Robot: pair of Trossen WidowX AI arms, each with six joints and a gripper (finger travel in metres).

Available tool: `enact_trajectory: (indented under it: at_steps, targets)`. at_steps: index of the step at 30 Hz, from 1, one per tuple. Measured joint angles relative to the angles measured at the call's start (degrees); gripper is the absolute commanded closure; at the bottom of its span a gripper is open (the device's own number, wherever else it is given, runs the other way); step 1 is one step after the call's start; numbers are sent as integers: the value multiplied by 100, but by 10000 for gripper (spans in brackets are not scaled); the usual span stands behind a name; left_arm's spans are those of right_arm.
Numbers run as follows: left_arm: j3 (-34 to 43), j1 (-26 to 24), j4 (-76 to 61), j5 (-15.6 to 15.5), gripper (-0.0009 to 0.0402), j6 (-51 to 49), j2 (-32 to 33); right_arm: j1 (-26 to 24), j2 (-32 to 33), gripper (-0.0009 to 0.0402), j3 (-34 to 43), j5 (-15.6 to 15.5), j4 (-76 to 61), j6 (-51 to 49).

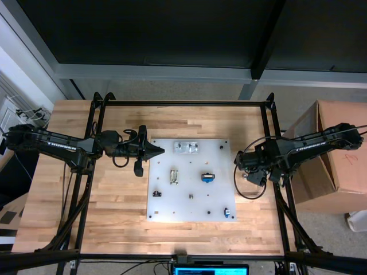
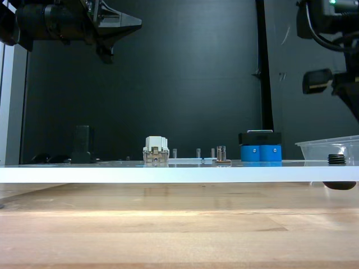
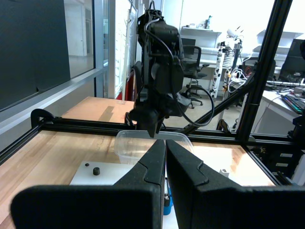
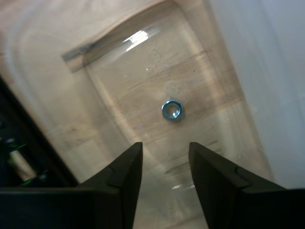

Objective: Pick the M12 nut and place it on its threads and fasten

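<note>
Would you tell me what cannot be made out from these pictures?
- M12 nut: lies free in the clear tray, shown only by the right wrist view; in the high view the open right gripper above hides it.
- Stud: ribs bare in the low view, too small in the high view.
- Tray's right end: cut off by the low view's edge.
- Left gripper, shut, high over the white board's left edge: nothing hides it.

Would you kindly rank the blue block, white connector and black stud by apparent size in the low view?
Blue block
White connector
Black stud
Shut left tool hovers over the board, left edge; open right tool above the nut in the tray.
</note>
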Motion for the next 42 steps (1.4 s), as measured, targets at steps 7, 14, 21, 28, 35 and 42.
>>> enact_trajectory:
  at_steps: [7, 14, 21, 28, 35, 42]
  targets:
    - [2, 0, 0, 0, 393, 0, 0, 240, 101, 191, -507, 232, 531, -138]
    - [2, 0, 0, 2, 393, 0, 0, 260, 573, 185, -522, 332, 990, -223]
    - [2, 0, 0, 2, 393, 0, 0, 269, 968, 185, -566, 319, 1314, -437]
    - [2, 0, 0, 2, 393, 0, 0, 269, 1023, 185, -885, 319, 1698, -544]
    - [2, 0, 0, 0, 393, 0, 0, 269, 1023, 186, -964, 317, 1899, -544]
    - [2, 0, 0, 0, 393, 0, 0, 269, 1023, 219, -973, 315, 1919, -544]
